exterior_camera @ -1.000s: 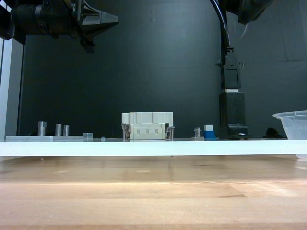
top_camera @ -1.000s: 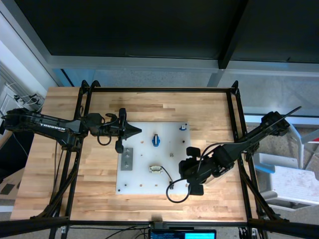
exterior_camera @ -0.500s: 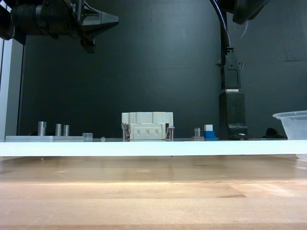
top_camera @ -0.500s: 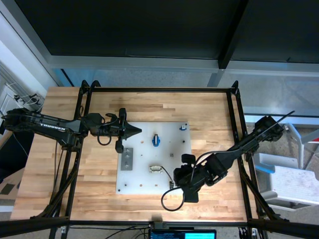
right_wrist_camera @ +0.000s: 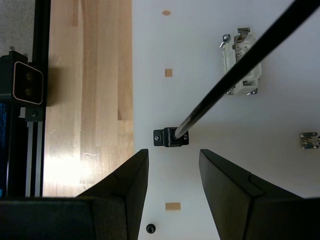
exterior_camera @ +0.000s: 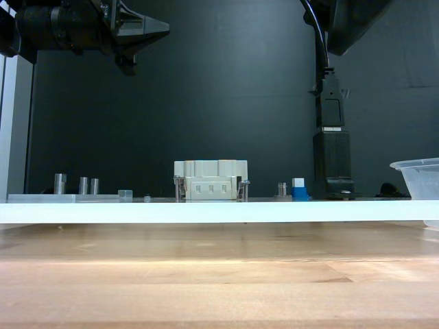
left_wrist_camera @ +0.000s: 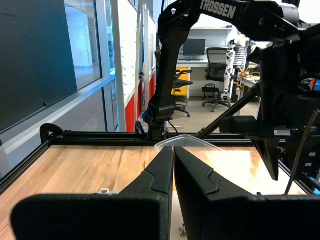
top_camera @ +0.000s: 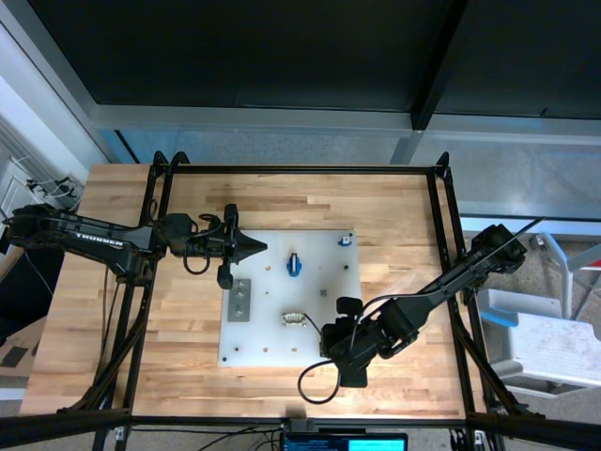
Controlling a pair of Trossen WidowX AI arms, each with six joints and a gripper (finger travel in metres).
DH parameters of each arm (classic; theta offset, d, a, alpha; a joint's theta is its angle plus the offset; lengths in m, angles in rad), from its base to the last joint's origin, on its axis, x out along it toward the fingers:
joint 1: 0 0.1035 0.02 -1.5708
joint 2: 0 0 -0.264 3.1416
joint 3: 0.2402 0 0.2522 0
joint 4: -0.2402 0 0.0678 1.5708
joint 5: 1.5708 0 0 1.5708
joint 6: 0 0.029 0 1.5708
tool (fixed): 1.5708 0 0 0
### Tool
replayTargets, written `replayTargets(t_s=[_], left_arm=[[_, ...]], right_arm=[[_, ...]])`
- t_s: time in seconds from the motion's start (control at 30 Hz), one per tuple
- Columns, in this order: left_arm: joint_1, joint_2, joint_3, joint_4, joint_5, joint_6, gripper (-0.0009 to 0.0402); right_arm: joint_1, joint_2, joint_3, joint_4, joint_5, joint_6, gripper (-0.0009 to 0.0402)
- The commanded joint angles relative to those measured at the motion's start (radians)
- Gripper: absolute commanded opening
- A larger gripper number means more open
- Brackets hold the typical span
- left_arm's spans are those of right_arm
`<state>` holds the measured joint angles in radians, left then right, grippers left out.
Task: Remove the USB connector from the USB hub and place in the container
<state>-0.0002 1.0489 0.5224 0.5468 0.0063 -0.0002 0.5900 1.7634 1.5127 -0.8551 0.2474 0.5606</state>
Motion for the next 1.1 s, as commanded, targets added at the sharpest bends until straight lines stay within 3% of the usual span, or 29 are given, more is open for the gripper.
replayTargets(t_s=[0.03,1.1], left_arm=[[0.0,0.0,0.0,0.0,0.0,0.0,0.0001],[0.0,0.0,0.0,0.0,0.0,0.0,0.0001]], right_arm=[[-0.001,0.013,-0.001,0.005,0.013,0.0,0.0139],[-0.028,0.104,-0.015,0.056,0.014,-0.034,0.0139]])
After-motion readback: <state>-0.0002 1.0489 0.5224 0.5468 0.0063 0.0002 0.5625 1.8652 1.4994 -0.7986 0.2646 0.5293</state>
